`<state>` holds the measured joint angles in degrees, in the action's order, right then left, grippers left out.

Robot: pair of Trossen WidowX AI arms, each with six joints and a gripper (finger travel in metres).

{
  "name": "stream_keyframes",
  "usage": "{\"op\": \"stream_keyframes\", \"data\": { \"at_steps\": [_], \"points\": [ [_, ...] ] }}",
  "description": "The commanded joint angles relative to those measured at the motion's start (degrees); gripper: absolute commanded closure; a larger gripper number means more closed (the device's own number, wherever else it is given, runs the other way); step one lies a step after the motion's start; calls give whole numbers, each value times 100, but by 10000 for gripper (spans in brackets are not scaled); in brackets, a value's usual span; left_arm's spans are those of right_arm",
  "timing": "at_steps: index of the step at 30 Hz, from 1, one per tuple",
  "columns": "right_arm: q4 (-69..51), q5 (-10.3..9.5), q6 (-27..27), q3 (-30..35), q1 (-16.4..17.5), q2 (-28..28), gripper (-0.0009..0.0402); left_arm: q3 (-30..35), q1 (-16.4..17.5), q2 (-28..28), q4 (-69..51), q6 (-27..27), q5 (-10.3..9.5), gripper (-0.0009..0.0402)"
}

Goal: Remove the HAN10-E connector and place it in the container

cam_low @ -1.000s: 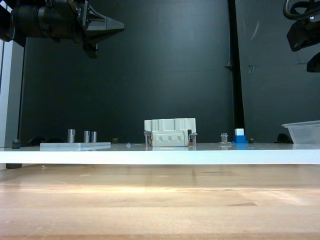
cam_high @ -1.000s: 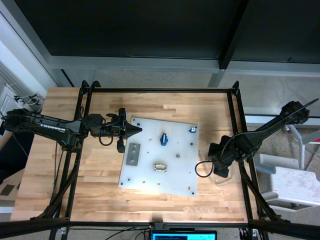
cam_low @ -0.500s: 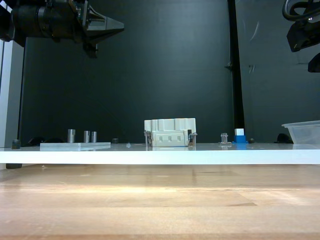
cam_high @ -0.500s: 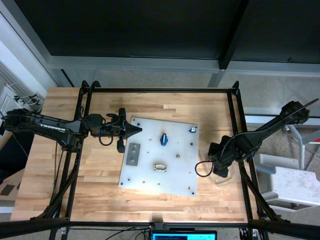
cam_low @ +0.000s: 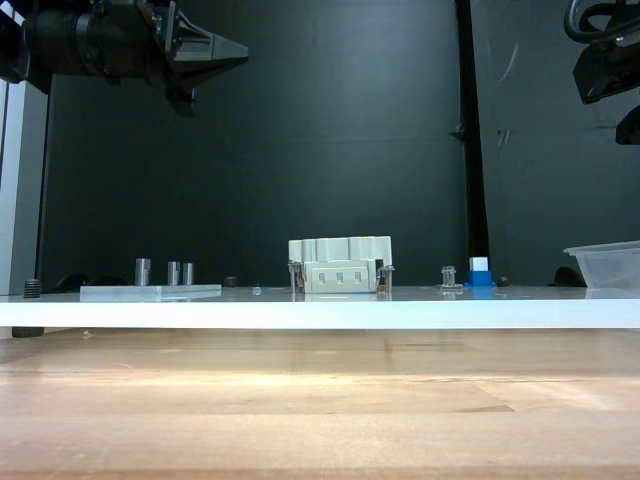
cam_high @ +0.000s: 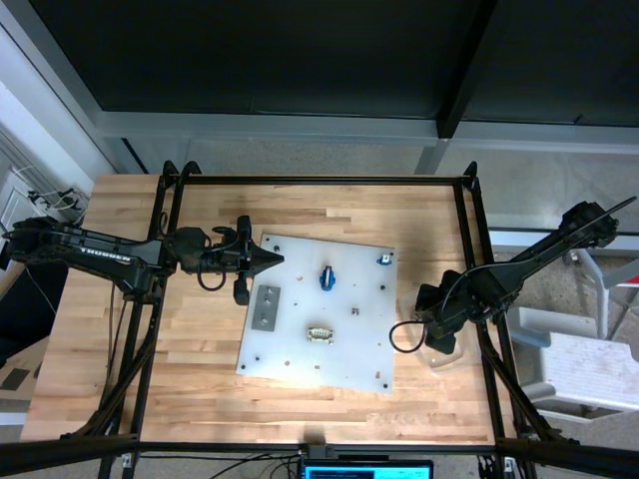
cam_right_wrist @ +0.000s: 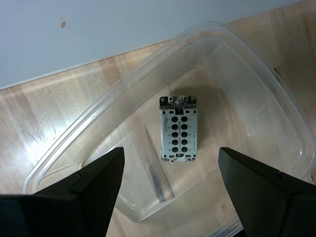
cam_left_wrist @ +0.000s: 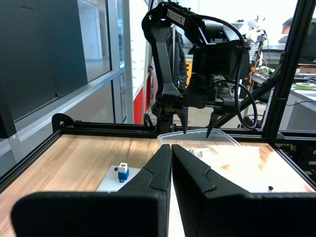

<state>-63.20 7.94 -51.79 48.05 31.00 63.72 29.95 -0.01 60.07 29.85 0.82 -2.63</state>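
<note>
The HAN10-E connector [cam_right_wrist: 178,129] lies flat, pin holes up, on the floor of the clear container [cam_right_wrist: 237,54]. That container [cam_high: 442,356] stands on the wood just right of the white board, and the low view shows it as a clear tub [cam_low: 605,262] at the far right. My right gripper [cam_right_wrist: 170,153] hangs open above the container, apart from the connector and holding nothing. From above, the right gripper [cam_high: 431,324] is over the tub's left edge. My left gripper [cam_high: 278,258] hovers shut and empty high over the board's far left corner, its fingers [cam_left_wrist: 163,163] pressed together.
The white board [cam_high: 300,349] carries a grey metal plate [cam_high: 265,306], a blue knob [cam_high: 326,277], a small blue-and-white piece [cam_high: 382,259] and a beige block [cam_high: 319,335] still mounted near its front. A black frame [cam_high: 319,181] rings the table.
</note>
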Motion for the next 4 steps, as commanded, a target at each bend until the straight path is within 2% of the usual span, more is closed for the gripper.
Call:
{"op": "stream_keyframes", "data": {
  "at_steps": [1, 4],
  "points": [
    [2, 2, -2, -2, 0, 2, 126, 0, 0, 2, 2, -2, 2, 393],
    [2, 2, -11, -2, 0, 2, 126, 0, 2, 2, 0, -2, 0, 393]
  ]
}}
